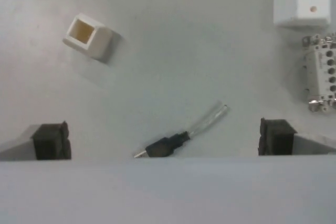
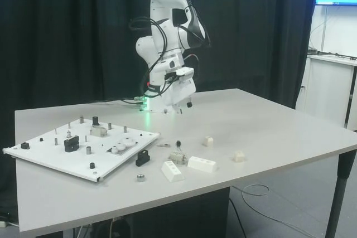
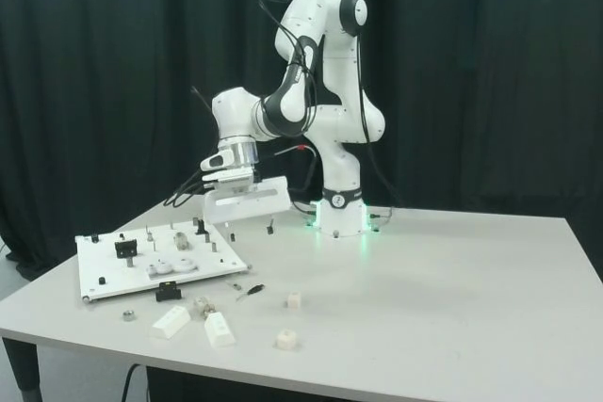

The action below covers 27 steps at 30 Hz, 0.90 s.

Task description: Remove BNC.

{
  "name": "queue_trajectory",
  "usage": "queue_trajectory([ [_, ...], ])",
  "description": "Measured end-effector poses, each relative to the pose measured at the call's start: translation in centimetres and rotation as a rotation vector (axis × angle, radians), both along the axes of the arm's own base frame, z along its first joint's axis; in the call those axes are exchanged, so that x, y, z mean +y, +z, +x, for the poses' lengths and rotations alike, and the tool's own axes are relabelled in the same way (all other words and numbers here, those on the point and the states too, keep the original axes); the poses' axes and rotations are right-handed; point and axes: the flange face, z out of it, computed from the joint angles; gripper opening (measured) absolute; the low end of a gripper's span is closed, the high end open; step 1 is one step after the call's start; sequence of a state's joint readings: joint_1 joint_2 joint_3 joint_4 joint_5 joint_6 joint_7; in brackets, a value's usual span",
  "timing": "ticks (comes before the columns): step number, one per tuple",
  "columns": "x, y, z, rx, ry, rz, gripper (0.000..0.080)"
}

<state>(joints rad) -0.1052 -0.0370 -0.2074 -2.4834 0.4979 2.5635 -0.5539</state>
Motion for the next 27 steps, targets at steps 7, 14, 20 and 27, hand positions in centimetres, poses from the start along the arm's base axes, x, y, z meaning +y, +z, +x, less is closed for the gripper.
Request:
queue_trajectory([
  [7,-1.0,0.5,0.1,-0.001,-0.022,-0.016,0.0800],
  [14,-2.5,1.0,0.0,0.001,-0.083,-0.030,0.0800],
  [20,-4.5,1.6,-0.4,0.007,-0.147,-0.047,0.0800],
  [27,-7.6,2.2,-1.5,0.017,-0.221,-0.077,0.0800],
])
